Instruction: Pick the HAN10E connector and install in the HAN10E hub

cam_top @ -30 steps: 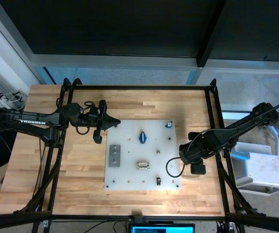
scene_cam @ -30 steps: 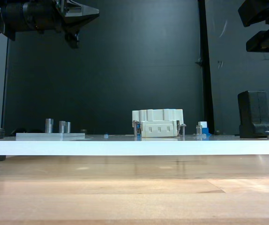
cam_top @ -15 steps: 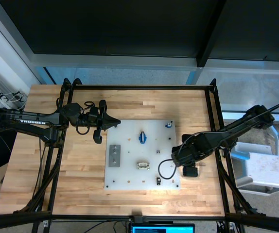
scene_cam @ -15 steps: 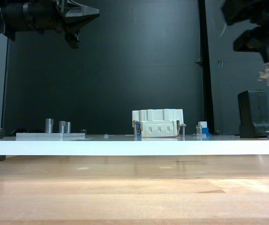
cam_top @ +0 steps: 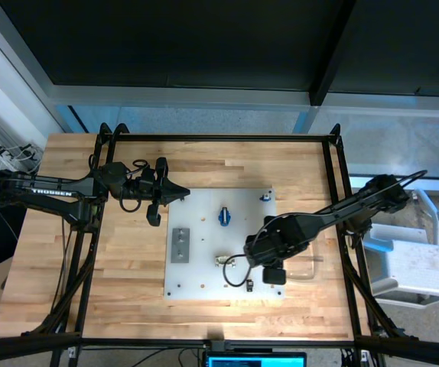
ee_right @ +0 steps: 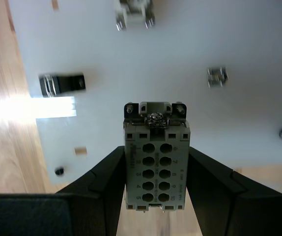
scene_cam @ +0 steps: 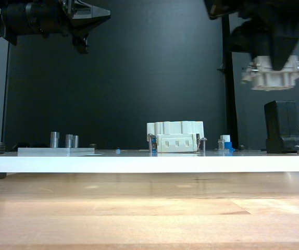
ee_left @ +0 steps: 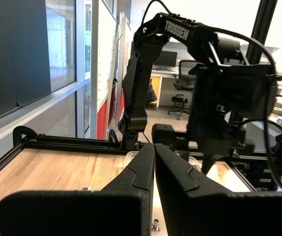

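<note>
Right gripper (ee_right: 155,164) had its fingers (ee_right: 106,172) clamped on the long sides of the HAN10E connector (ee_right: 155,147). I saw a pale grey-beige block with two rows of dark round holes and a metal clip at one end. It hung clear above the white board (cam_top: 196,222), as far as I could judge to the right of the board-fixed HAN10E hub (scene_cam: 175,137). Left gripper (cam_top: 177,194) hovered near the board's far-left corner, fingers pressed together, empty.
</note>
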